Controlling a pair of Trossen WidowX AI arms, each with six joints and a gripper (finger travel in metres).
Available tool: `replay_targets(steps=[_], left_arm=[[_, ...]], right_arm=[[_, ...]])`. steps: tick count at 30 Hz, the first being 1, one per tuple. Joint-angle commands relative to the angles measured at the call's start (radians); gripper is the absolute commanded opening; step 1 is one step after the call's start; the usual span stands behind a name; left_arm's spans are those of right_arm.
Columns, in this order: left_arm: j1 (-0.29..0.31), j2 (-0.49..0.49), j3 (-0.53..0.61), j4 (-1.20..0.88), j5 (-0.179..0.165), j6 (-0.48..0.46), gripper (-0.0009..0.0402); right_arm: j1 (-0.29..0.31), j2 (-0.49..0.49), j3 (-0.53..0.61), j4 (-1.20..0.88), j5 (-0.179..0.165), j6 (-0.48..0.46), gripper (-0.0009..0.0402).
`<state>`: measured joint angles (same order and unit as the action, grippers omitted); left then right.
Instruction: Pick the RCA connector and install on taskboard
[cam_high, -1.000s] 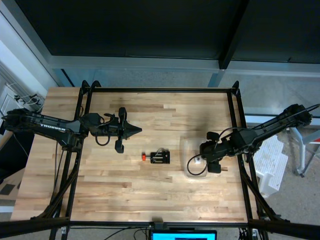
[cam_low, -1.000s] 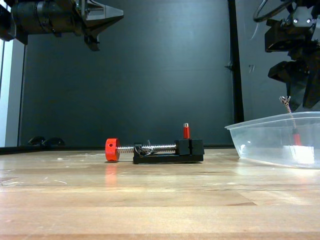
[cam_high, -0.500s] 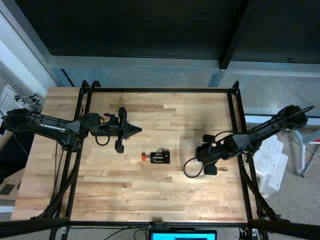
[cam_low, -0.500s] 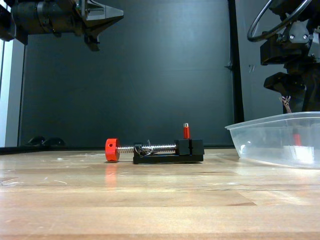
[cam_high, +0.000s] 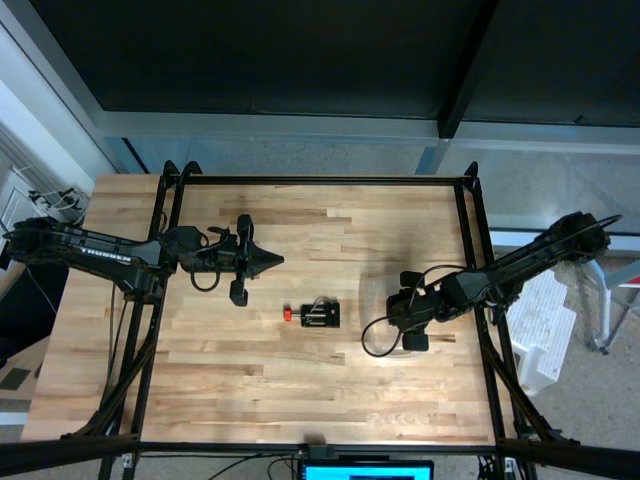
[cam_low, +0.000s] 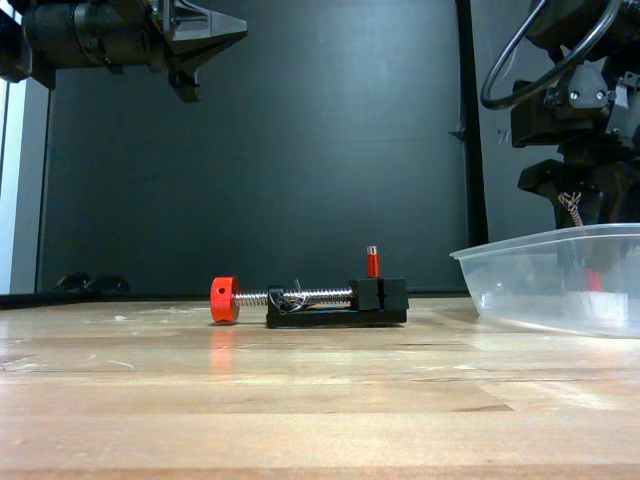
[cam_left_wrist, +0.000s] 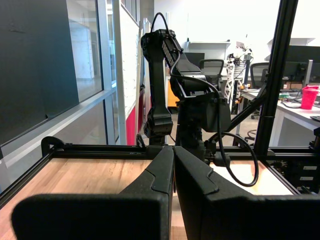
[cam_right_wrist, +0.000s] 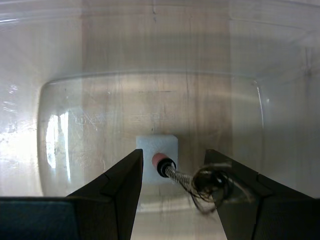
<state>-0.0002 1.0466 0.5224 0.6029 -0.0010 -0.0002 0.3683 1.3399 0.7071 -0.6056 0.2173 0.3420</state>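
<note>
The RCA connector (cam_right_wrist: 163, 166), a small metal piece with a reddish dark-ringed end and a coiled wire tail, stands in a white foam block (cam_right_wrist: 150, 150) inside the clear plastic tray (cam_low: 530, 282). My right gripper (cam_right_wrist: 173, 151) hangs open over the tray, one finger on each side of the connector and neither touching it. The taskboard (cam_high: 318, 315), a small black block with a red knob (cam_low: 224, 299) and a red stub (cam_low: 372, 262), lies on the table's middle, left of the tray. My left gripper (cam_high: 272, 261) is shut and held high, up and left of the taskboard.
The tray's walls (cam_right_wrist: 65, 125) enclose the right gripper's fingers. A tangle of thin wire (cam_right_wrist: 212, 184) lies beside the connector. A black frame rail (cam_high: 320, 181) runs around the wooden table (cam_high: 250, 380).
My right gripper has shifted left over the tray, staying open. The left arm and the taskboard have not moved.
</note>
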Motion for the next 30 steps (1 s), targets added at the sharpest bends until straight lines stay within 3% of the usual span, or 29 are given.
replay_targets(steps=[1, 25, 30], left_arm=[[0.000, 0.000, 0.000, 0.000, 0.000, 0.000, 0.0000], [0.000, 0.000, 0.000, 0.000, 0.000, 0.000, 0.0000], [0.000, 0.000, 0.000, 0.000, 0.000, 0.000, 0.0000]], right_arm=[[0.000, 0.005, -0.007, 0.018, 0.000, -0.001, 0.0169], [0.006, 0.005, -0.043, 0.054, -0.004, -0.002, 0.0168], [0.008, 0.005, -0.043, 0.054, -0.005, -0.002, 0.0146]])
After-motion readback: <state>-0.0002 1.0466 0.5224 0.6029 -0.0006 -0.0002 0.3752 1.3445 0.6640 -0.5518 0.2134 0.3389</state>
